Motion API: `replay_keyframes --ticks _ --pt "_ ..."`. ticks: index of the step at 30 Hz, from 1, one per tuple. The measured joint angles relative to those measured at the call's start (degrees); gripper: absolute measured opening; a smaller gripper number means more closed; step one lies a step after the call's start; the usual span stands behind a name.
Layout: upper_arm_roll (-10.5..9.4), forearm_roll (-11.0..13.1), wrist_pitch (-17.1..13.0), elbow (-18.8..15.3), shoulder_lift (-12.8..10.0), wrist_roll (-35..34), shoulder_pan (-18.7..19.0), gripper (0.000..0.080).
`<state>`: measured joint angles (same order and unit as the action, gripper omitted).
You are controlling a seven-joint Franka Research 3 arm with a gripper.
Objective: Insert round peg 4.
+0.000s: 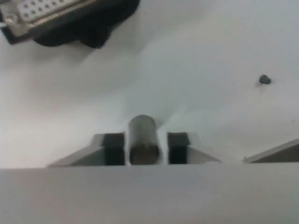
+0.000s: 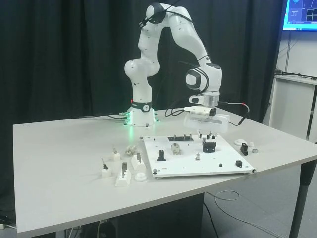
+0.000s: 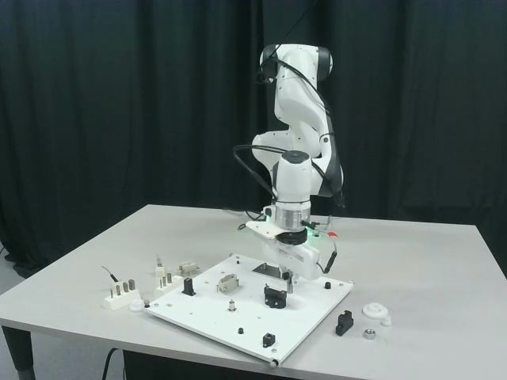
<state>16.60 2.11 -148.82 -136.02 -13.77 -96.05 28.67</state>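
Note:
In the wrist view a short grey round peg (image 1: 142, 137) stands upright between my two black fingertips, with the gripper (image 1: 142, 154) shut on it. Below it lies the white board (image 1: 196, 70), bare at this spot. In the room views the gripper (image 2: 206, 134) (image 3: 289, 277) hangs low over the far right part of the white board (image 2: 198, 166) (image 3: 238, 317), just behind a black fixture (image 2: 209, 146) (image 3: 275, 297). The peg's lower end (image 3: 291, 286) shows just under the fingers. I cannot tell which hole lies beneath it.
A multi-pin connector on a black mount (image 1: 51, 16) and a small black screw (image 1: 264, 80) sit on the board. White holders with pegs (image 2: 124, 173) (image 3: 119, 297) stand left of the board. White gears (image 3: 372, 310) and a black block (image 3: 344, 323) lie to its right.

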Motion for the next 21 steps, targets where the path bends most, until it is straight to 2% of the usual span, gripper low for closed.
replay_keyframes --ticks 6,7,12,13,17,18,21 --pt "0.04 -0.62 0.34 -0.29 0.64 0.00 -0.53 0.0147" --pt "0.05 -0.65 0.42 -0.32 0.77 0.01 -0.63 0.0623" --pt "0.05 -0.78 0.82 -0.34 1.30 0.05 -1.02 0.0623" --pt "0.05 -0.83 0.87 -0.34 1.42 0.07 -1.10 0.0756" --pt "0.06 -0.97 0.96 -0.34 1.86 0.18 -1.43 0.0756" --pt "0.08 -0.97 0.99 -0.34 1.98 0.19 -1.50 0.0789" --pt "0.13 -0.97 1.12 -0.34 2.41 0.26 -1.85 0.0789"
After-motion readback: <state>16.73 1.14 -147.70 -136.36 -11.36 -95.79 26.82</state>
